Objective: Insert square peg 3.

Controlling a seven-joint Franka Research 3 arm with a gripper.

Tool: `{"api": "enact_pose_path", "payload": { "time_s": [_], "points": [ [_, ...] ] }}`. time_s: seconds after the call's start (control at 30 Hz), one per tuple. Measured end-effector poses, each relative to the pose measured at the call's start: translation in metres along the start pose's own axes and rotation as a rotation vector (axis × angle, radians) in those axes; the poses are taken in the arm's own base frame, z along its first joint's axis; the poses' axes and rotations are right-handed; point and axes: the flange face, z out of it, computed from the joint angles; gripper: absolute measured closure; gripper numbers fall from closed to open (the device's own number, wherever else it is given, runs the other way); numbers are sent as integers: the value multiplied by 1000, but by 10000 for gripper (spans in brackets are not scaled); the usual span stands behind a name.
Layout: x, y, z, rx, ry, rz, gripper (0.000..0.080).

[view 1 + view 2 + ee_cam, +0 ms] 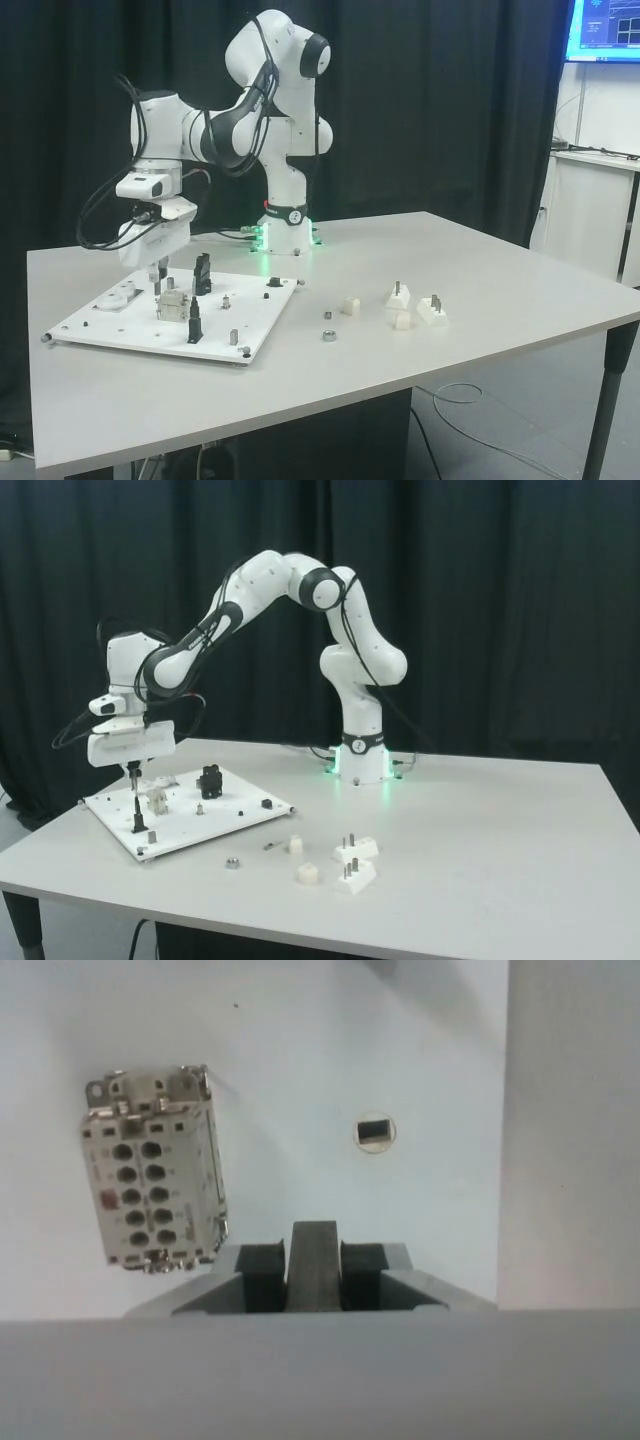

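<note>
While poised over the white board at the left of both room views:
Gripper (314,1260): closed on the square peg, black pads pressed against its two sides.
Square peg (314,1265): grey bar, clamped upright between the fingers, lower centre of the wrist view; tip above the board, not touching it in the room views.
Square hole (375,1132): dark slot in a round ring, right of centre in the wrist view, apart from the peg.
Connector block (155,1184): pale housing with two rows of round sockets, left of centre in the wrist view, lying on the board.
Board (130,335): white plate at lower left of the first room view, carrying small fixtures and black posts.
Worktop (480,290): grey, with small white blocks (418,310) near centre, well apart from the board.
Arm (270,585): white, reaching from its base toward the left.
</note>
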Motion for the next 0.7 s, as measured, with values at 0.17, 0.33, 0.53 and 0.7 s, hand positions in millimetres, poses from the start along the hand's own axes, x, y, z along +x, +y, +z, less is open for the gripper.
{"api": "enact_pose_path", "payload": {
  "time_s": [0.17,0.33,0.53,0.7],
  "points": [
    [2,1,6,14,13,-16,689],
    [6,5,11,20,15,-33,689],
    [11,9,16,25,10,-47,689],
    [16,13,19,35,8,-48,689]
  ]
}}
